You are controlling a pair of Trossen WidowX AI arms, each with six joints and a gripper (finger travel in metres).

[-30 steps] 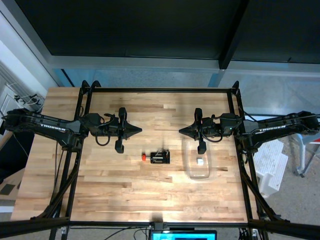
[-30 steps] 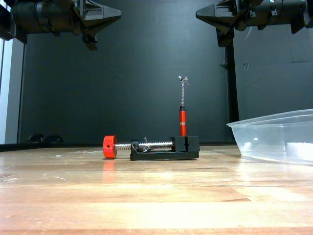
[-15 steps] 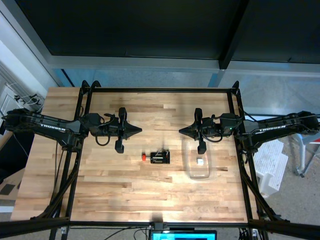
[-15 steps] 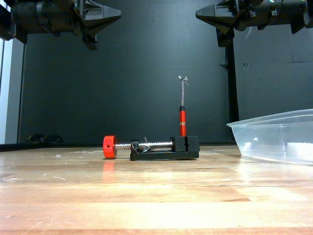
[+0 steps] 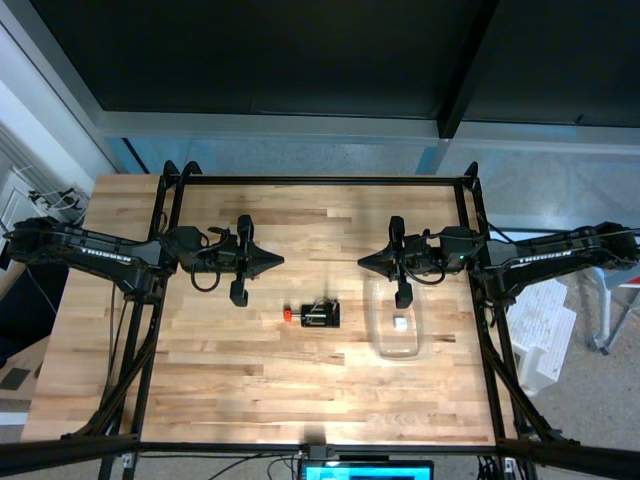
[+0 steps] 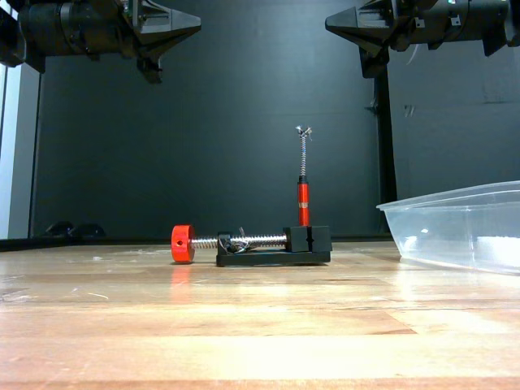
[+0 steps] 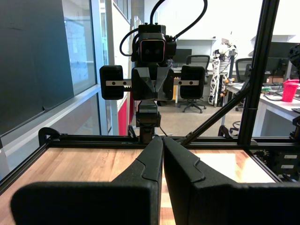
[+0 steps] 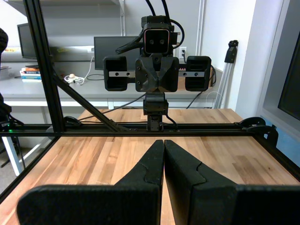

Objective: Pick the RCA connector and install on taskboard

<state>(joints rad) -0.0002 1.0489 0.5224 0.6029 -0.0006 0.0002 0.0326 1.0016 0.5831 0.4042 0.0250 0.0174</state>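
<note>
Taskboard (image 5: 321, 315) sits btwn raised left gripper (image 5: 279, 261) & right gripper (image 5: 361, 262), both jaws seemingly closed.

- Left arm (image 5: 100, 253) and right arm (image 5: 545, 255): matte black throughout, white TROSSEN lettering along each long link.
- Left gripper (image 5: 279, 261), high over the table's left half: tapered black wedge fingers, pressed together.
- Right gripper (image 5: 361, 262), high over the right half: the same wedges, closed tight.
- Black cables (image 8: 163, 8) rise from the boxy wrist camera.
</note>
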